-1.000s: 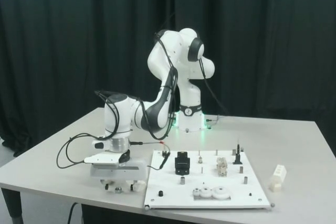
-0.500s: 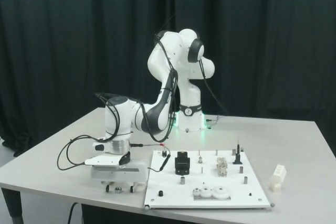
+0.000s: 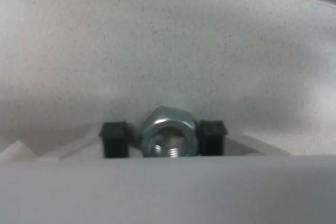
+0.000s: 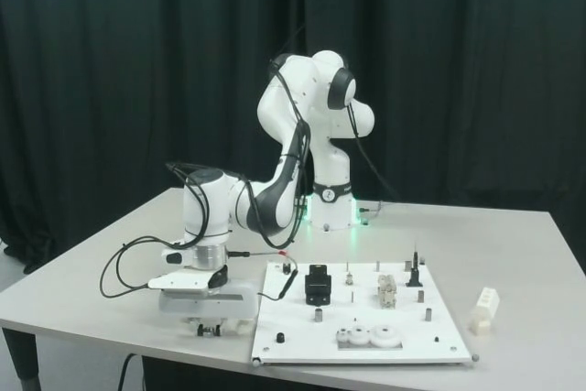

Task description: Pick bolt 4.

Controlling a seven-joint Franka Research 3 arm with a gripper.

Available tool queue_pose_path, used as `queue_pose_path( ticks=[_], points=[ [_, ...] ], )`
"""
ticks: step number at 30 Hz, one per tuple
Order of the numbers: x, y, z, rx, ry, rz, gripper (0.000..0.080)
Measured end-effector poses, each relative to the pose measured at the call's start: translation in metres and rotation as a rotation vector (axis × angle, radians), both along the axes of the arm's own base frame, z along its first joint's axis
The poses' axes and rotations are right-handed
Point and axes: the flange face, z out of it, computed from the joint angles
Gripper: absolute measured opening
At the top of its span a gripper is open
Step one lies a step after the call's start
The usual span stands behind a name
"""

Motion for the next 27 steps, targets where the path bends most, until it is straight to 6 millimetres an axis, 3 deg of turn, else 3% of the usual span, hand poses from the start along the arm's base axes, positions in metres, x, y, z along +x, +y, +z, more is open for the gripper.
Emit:
queue_pose_path(
  ticks=[5, 6, 12, 27],
  points=[
    [0.0, -0.001, 0.0, 0.0, 0.0, -0.001, 0.0314],
    [0.0, -0.001, 0.0, 0.0, -0.001, -0.002, 0.0237],
    [0.001, -0.006, 0.004, -0.003, -0.003, -0.006, 0.0237],
    [-0.002, -0.015, 0.047, 0.011, 0.026, -0.013, 0.0237]
  ],
)
